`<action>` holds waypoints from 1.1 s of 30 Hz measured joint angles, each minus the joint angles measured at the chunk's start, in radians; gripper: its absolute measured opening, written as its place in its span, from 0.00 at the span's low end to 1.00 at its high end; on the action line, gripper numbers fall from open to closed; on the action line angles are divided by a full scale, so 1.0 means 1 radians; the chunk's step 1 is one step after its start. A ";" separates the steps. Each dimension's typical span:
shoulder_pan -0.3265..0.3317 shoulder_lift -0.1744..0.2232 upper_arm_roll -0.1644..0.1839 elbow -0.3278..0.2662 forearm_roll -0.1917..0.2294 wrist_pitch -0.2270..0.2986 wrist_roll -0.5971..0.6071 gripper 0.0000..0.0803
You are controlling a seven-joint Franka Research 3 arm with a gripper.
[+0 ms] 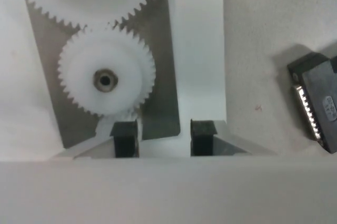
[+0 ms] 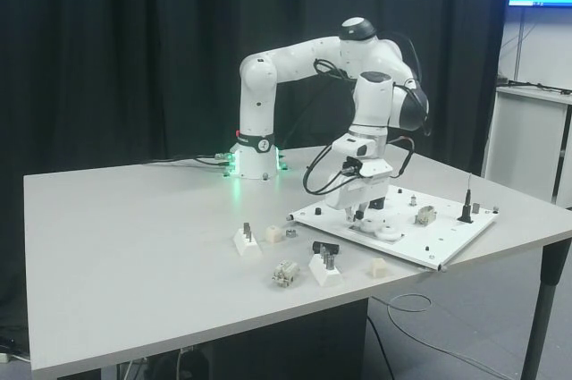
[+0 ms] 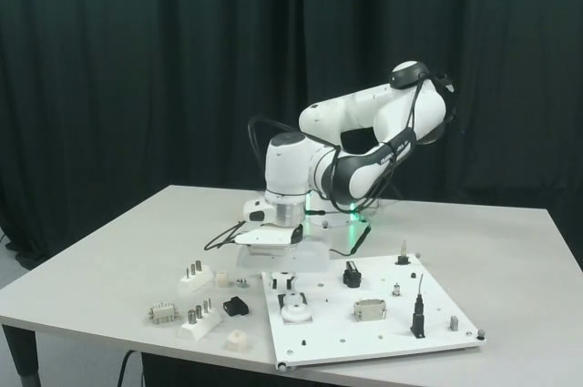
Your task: Insert small gear.
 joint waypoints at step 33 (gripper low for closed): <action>0.035 -0.007 -0.074 0.007 -0.015 -0.069 0.030 0.22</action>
